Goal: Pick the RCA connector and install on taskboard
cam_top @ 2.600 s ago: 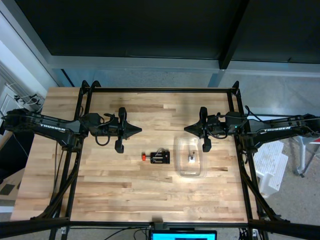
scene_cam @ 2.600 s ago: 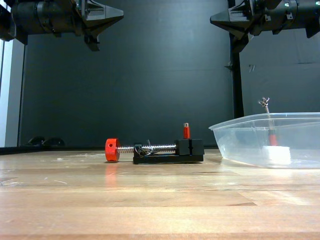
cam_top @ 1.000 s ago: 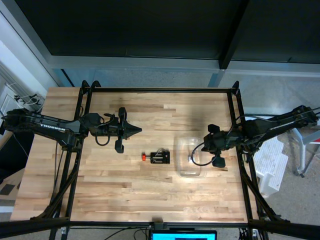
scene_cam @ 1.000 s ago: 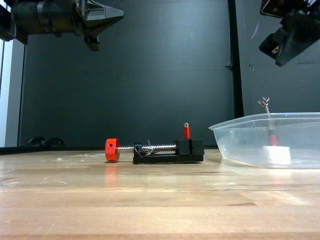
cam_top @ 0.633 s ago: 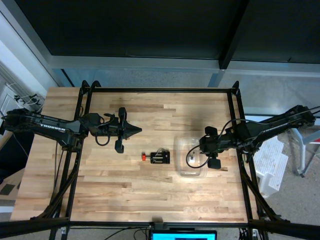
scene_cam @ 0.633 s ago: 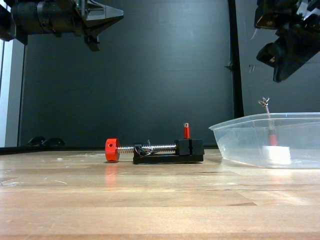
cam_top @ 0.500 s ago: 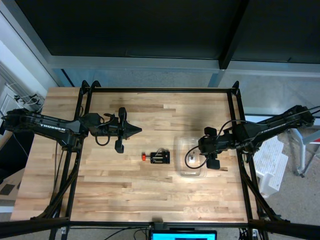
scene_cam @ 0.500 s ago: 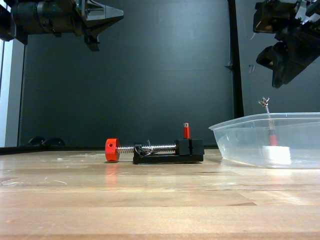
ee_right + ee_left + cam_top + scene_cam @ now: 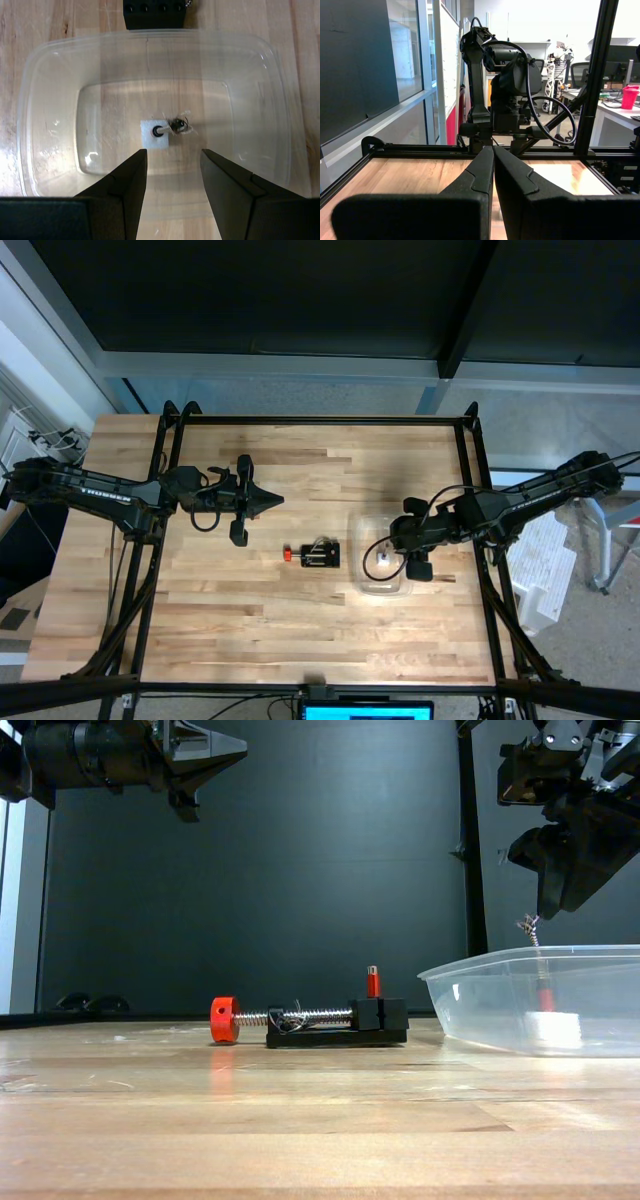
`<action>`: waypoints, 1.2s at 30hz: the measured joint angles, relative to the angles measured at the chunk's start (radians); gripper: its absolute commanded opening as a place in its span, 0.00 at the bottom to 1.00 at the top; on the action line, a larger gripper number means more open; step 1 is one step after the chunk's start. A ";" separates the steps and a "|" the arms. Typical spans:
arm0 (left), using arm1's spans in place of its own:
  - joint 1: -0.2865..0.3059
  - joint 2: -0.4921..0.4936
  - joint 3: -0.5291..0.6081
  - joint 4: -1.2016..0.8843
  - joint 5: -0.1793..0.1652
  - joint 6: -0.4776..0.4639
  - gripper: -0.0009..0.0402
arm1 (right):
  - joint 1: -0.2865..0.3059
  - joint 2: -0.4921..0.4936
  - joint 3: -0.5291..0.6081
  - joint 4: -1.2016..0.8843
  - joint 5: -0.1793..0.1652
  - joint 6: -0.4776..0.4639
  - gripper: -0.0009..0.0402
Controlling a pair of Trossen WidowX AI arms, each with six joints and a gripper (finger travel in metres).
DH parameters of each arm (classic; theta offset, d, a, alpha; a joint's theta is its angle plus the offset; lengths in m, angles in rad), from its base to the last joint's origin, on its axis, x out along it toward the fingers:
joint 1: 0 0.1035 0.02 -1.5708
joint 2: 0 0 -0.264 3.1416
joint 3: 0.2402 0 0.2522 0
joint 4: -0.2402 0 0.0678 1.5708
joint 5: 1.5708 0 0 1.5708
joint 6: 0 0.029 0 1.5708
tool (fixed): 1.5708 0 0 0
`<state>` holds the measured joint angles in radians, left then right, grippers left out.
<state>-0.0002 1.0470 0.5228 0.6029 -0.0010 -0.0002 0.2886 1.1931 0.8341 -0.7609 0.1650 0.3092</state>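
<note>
Left gripper (image 9: 277, 501): It hangs high over the table (image 9: 250, 630), at the middle left of the high view. It is well apart from the taskboard. Its two fingers (image 9: 482, 165) are pressed together with nothing between them.

Right gripper (image 9: 172, 152): It hangs over the clear tray (image 9: 380, 591), at the middle right of the high view, and points down. Its two fingers (image 9: 127, 185) are spread apart and hold nothing. In the low view its tip (image 9: 548, 910) is just above the tray's rim, at the upper right of the frame.

RCA connector (image 9: 156, 133): It sits on the floor of the clear tray. It is a small white square with a dark ring, and a thin stub with a bit of curly wire sticks out of it. It lies just ahead of the gap between the right gripper's fingers, and they do not touch it. In the low view the curly wire top (image 9: 528, 925) is close beside the gripper's tip; I cannot tell if they touch.

Taskboard (image 9: 320, 555): This small black block lies on the table near the middle of the high view, just left of the tray. It has a red knob (image 9: 224, 1019) at its left end, and a small red peg (image 9: 372, 981) stands up on its right part.

Clear tray: It rests on the wood table, right of the middle.
</note>
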 measured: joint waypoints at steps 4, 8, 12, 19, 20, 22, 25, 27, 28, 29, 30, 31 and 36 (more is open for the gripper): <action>0.000 0.000 0.000 0.000 0.000 0.000 0.02 | 0.000 0.015 0.000 0.010 0.000 0.006 0.38; 0.000 0.000 0.000 0.000 0.000 0.000 0.02 | 0.002 0.030 -0.003 0.022 0.000 0.013 0.38; 0.000 0.000 0.000 0.000 0.000 0.000 0.02 | 0.003 0.034 -0.026 0.050 0.000 0.021 0.38; 0.000 0.000 0.000 0.000 0.000 0.000 0.02 | 0.005 0.059 -0.069 0.127 0.000 0.034 0.38; 0.000 0.000 0.000 0.000 0.000 0.000 0.02 | 0.005 0.065 -0.072 0.136 0.000 0.034 0.38; 0.000 0.000 0.000 0.000 0.000 0.000 0.02 | 0.005 0.077 -0.077 0.152 0.000 0.033 0.38; 0.000 0.000 0.000 0.000 0.000 0.000 0.02 | 0.004 0.095 -0.080 0.166 0.000 0.024 0.38; 0.000 0.000 0.000 0.000 0.000 0.000 0.02 | 0.004 0.106 -0.080 0.176 0.000 0.018 0.38; 0.000 0.000 0.000 0.000 0.000 0.000 0.02 | 0.004 0.113 -0.080 0.180 0.000 0.018 0.38; 0.000 0.000 0.000 0.000 0.000 0.000 0.02 | 0.004 0.119 -0.080 0.186 0.000 0.017 0.38; 0.000 0.000 0.000 0.000 0.000 0.000 0.02 | 0.004 0.126 -0.080 0.192 0.000 0.016 0.38; 0.000 0.000 0.000 0.000 0.000 0.000 0.02 | 0.004 0.134 -0.080 0.196 0.000 0.016 0.38; 0.000 0.000 0.000 0.000 0.000 0.000 0.02 | 0.003 0.166 -0.080 0.217 0.000 0.015 0.38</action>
<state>-0.0002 1.0470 0.5228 0.6029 -0.0010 -0.0002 0.2916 1.3594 0.7540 -0.5438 0.1654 0.3241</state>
